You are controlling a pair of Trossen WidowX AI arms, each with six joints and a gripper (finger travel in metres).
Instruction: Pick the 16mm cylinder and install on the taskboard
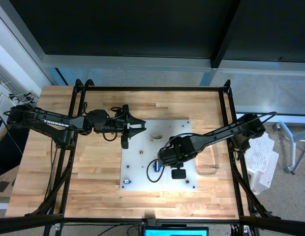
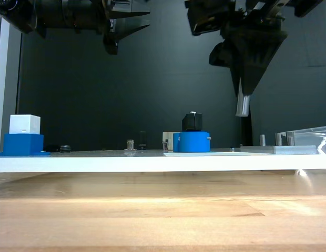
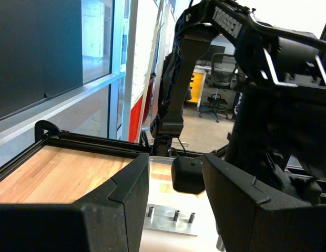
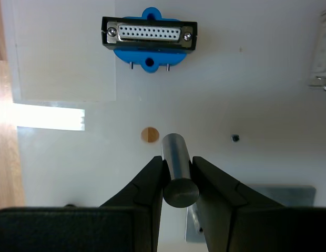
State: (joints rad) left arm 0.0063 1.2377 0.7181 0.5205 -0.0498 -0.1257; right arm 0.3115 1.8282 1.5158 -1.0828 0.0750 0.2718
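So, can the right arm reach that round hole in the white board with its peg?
Probably yes: the right end effector, shut on the 16mm cylinder, hangs above the taskboard with the hole close by and uncovered. The left end effector, open, hovers over the board's far-left corner.

We see a wooden table [image 1: 49, 162] of pale planks, ringed by a black metal frame [image 1: 152, 89]. A clear plastic tray [image 1: 209, 172] lies on it toward the right side, and a lit blue screen [image 1: 175, 231] sits just past its near edge. Off the table's right edge lies a heap of white papers [image 1: 263, 155], and in the left wrist view we see an office chair [image 3: 221, 81] on the floor of the room beyond, near a tall window [image 3: 94, 37].
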